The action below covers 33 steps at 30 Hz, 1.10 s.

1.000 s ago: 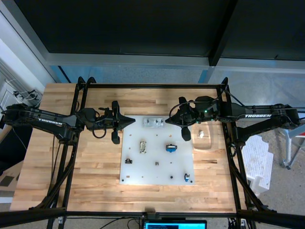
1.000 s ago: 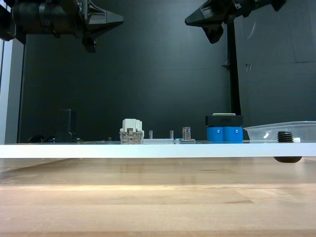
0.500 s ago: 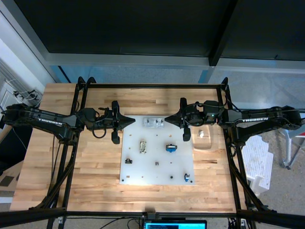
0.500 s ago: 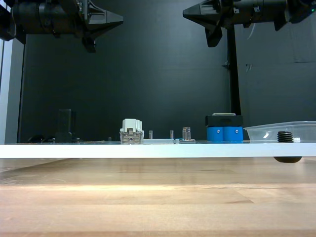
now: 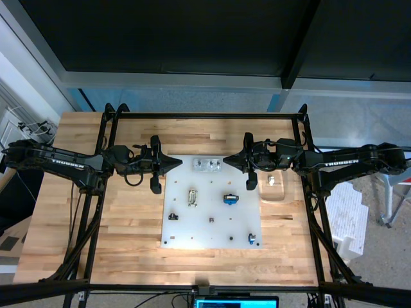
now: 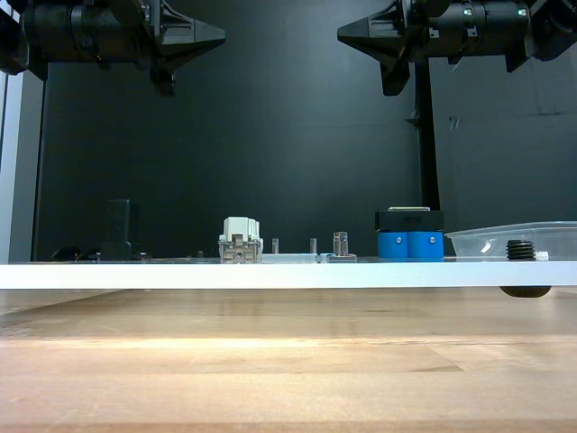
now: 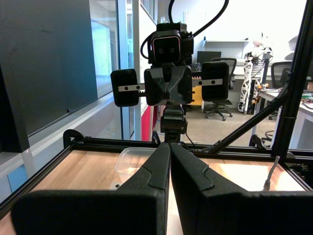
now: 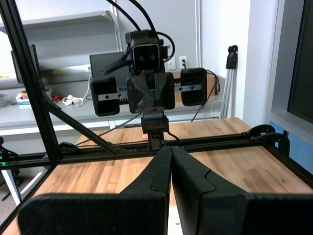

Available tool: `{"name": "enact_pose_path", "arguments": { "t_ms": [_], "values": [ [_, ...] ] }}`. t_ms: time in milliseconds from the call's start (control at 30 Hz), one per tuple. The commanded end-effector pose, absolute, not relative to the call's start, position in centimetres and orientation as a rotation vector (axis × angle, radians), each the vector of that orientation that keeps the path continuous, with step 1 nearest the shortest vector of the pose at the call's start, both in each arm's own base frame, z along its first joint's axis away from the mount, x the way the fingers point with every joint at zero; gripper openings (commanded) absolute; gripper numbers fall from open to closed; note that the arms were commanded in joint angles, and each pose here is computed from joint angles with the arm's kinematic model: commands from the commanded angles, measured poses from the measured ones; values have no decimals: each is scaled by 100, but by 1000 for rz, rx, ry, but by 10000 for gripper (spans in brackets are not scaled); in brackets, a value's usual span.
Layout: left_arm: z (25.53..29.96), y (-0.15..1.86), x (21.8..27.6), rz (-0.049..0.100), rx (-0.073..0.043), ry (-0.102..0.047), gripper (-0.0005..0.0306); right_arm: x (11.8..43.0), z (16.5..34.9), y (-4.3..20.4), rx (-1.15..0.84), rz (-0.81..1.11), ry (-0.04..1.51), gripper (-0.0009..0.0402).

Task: Pick the RJ45 connector and install on taskboard

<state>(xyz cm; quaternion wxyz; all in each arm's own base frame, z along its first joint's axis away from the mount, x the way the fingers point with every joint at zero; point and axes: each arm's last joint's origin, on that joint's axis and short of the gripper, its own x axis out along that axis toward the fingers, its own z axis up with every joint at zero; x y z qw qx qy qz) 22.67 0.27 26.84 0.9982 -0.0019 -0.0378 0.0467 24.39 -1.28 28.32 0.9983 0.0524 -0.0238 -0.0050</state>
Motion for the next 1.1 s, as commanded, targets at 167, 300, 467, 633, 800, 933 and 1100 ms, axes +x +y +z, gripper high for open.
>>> {"name": "enact_pose_path", "arguments": {
  "t_ms": [167,300,467,633,800,933,1100],
  "values": [
    [2685,27,2267,93,-4,-76,0,2440,2833,-125,105,-10,-50,0],
    [2686,27,2267,93,-4,-76,0,2440,2832,-125,105,-10,-48,0],
    [2685,28,2267,94,-4,-76,0,2440,2831,-125,94,-10,-48,0],
    [2685,27,2267,93,-4,-76,0,2440,2831,-125,94,-10,-48,0],
    [2685,27,2267,93,-4,-76,0,2440,2831,-124,94,-9,-48,0],
    [2685,27,2267,93,-4,-76,0,2440,2832,-125,94,-9,-49,0],
    [2685,27,2267,93,-3,-76,0,2440,2831,-125,94,-10,-48,0]
  ]
}}
